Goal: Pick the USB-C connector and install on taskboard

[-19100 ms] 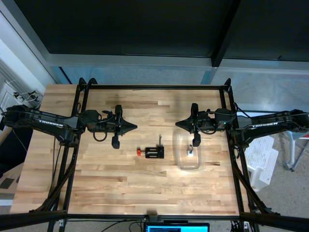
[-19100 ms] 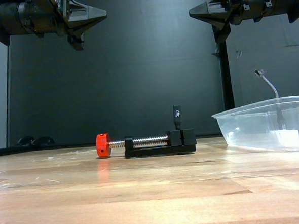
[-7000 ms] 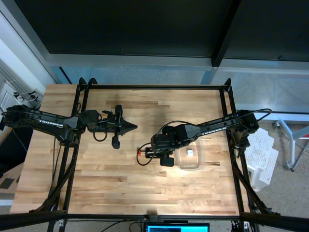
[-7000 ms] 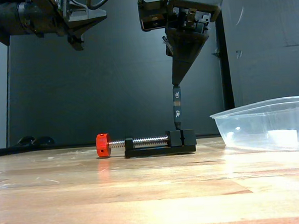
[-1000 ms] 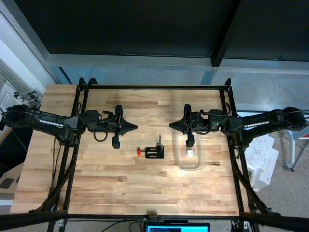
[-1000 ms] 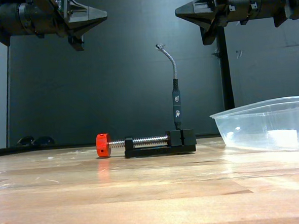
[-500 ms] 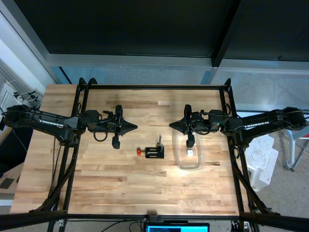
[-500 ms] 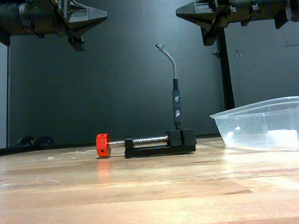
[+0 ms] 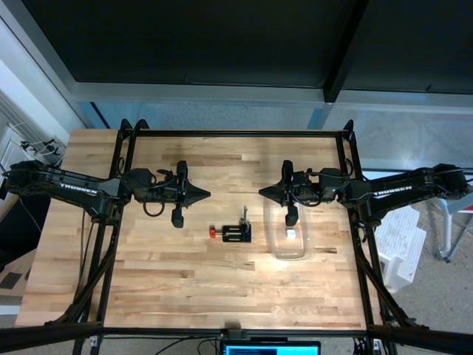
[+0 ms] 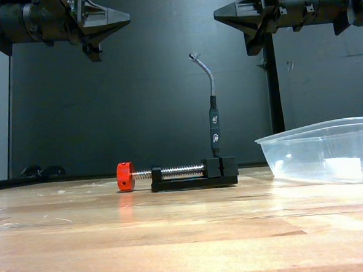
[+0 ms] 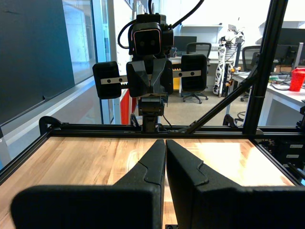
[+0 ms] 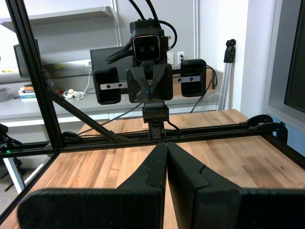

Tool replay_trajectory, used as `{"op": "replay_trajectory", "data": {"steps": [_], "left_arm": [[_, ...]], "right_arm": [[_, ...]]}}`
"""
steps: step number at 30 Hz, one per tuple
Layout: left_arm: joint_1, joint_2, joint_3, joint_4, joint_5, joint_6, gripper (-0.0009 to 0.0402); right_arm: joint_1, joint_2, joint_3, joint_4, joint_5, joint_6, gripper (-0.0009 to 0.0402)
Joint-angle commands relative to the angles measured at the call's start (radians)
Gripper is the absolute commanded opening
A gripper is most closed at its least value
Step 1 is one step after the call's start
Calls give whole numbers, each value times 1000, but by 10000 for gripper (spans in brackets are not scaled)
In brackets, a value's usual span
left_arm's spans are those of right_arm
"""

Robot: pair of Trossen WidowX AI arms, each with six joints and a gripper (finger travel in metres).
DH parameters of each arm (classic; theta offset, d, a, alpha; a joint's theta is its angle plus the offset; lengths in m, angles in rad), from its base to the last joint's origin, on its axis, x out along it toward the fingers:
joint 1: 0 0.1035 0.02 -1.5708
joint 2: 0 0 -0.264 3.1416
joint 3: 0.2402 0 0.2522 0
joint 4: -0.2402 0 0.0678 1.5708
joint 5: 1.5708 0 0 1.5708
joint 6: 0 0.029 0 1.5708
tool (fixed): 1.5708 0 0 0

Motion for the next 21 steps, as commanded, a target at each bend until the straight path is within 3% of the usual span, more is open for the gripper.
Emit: {"op": "replay_trajectory", "data": {"steps": [1, 21], "left_arm": [[0, 0, 0, 0, 0, 0, 0], [0, 0, 0, 0, 0, 0, 0]], "right_arm": [[0, 0, 1, 0, 0, 1, 0], [0, 0, 1, -15, 0, 1, 0]]}}
